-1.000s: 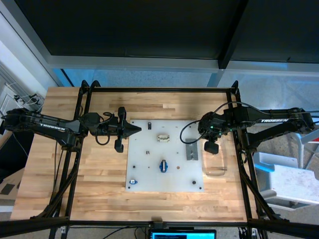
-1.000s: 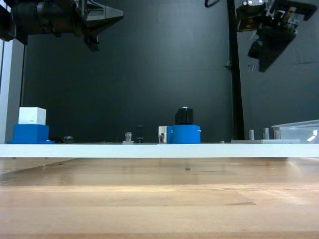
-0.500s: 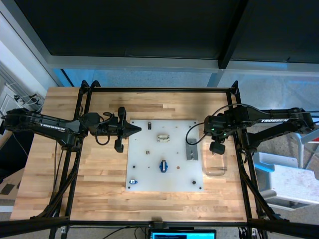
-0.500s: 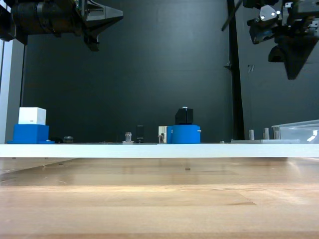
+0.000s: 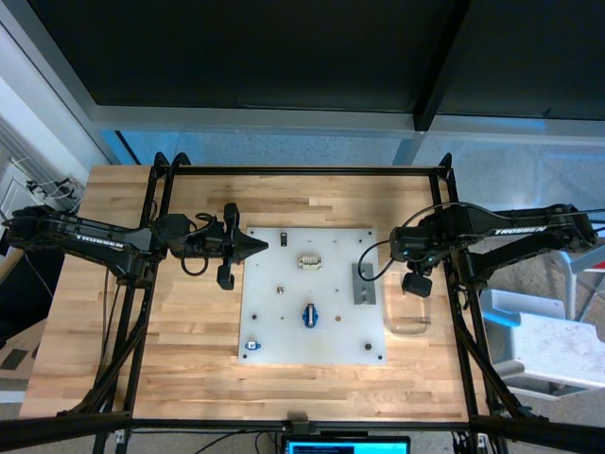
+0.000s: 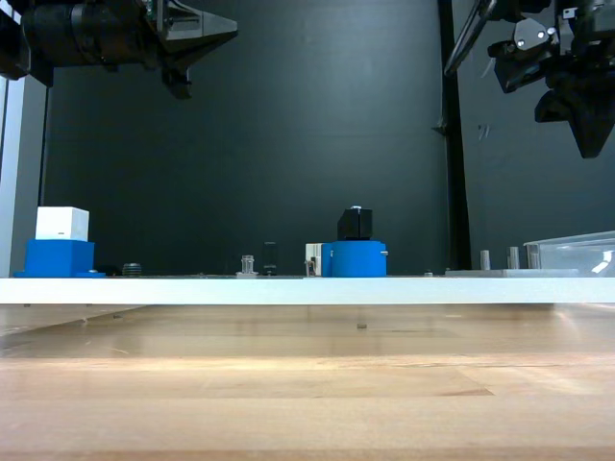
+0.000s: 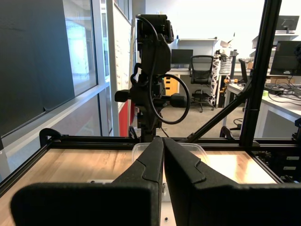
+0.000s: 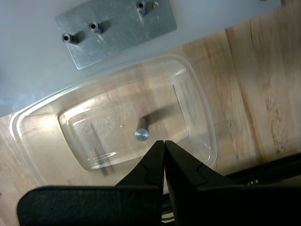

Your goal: Pick the 16mm cylinder and place it in the taskboard

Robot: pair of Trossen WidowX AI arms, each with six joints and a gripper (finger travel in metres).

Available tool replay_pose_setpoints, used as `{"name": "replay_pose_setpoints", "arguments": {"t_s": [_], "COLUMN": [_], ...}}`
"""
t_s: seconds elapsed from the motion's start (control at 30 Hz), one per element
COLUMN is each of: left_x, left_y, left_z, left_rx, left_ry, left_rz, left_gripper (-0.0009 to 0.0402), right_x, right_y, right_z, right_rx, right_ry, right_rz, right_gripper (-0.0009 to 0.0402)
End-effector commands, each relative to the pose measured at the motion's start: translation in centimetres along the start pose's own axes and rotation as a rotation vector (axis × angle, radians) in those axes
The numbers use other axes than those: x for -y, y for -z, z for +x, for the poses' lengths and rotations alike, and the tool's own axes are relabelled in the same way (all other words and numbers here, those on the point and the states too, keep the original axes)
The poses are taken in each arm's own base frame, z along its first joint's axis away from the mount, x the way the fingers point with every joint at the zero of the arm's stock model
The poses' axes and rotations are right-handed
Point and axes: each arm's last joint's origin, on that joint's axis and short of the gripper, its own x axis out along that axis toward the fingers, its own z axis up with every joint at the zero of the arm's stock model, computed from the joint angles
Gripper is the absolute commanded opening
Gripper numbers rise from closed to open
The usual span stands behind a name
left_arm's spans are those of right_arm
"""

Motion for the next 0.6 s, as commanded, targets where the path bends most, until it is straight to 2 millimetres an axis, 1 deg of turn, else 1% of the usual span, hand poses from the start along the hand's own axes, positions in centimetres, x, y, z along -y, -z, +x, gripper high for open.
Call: {"name": "replay_pose_setpoints", "arguments": {"t_s": [0.03, 0.27, 0.37, 0.47, 0.6], "left_x": [0.0, 0.0, 0.0, 0.0, 0.0], "left_y": [0.0, 0.0, 0.0, 0.0, 0.0], "left_z": [0.0, 0.0, 0.0, 0.0, 0.0], "left_rx": [0.0, 0.0, 0.0, 0.0, 0.0], "left_ry": [0.0, 0.0, 0.0, 0.0, 0.0], "left_rz": [0.0, 0.0, 0.0, 0.0, 0.0], "left_gripper": [0.0, 0.0, 0.0, 0.0, 0.0], "right_x": [-0.2, -0.3, -0.4, -0.4, -0.5], "right_y": [0.5, 1.2, 1.3, 1.4, 1.5], "right_z": [0.3, 1.2, 1.3, 1.5, 2.0], "right_rx": [-0.006, -0.034, -0.039, -0.047, -0.053], "right_ry": [0.001, 0.009, 0.012, 0.016, 0.019], "right_rz": [0.016, 0.078, 0.104, 0.123, 0.139], "right_gripper": [0.0, 0.0001, 0.0009, 0.0031, 0.0074]}}
